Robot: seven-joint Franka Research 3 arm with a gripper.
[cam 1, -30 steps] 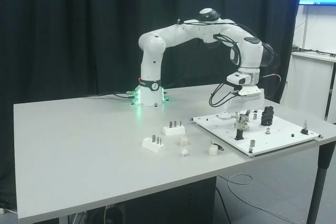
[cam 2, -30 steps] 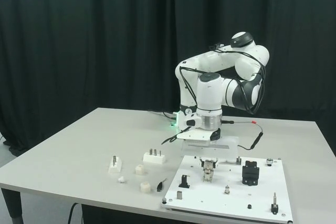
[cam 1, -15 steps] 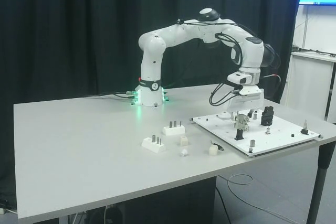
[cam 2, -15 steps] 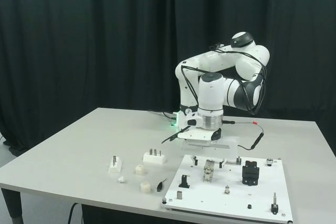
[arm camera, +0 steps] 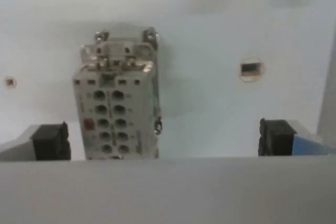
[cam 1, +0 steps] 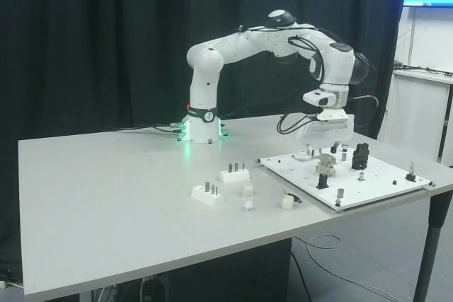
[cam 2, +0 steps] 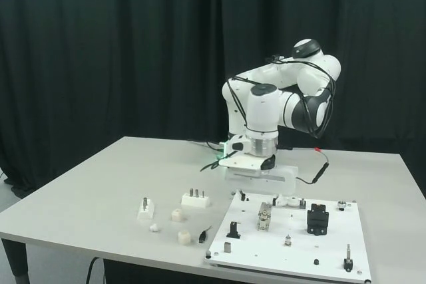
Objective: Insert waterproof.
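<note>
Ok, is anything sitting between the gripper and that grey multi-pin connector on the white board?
Nothing visible stands in the way. The gripper hangs above the grey multi-pin connector, its fingers spread to either side, with only open space over the white board between them.

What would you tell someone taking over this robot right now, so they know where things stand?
Gripper: open, holding nothing, hovering above the board.
Plug: grey, with many holes, standing upright on the white board right under the gripper; the fingers do not touch it.
Done: the plug seems to sit in its place, though how firmly cannot be seen.
Left: check that it is seated, and press again if it is loose.
Small white blocks lie on the table beside the board.
</note>
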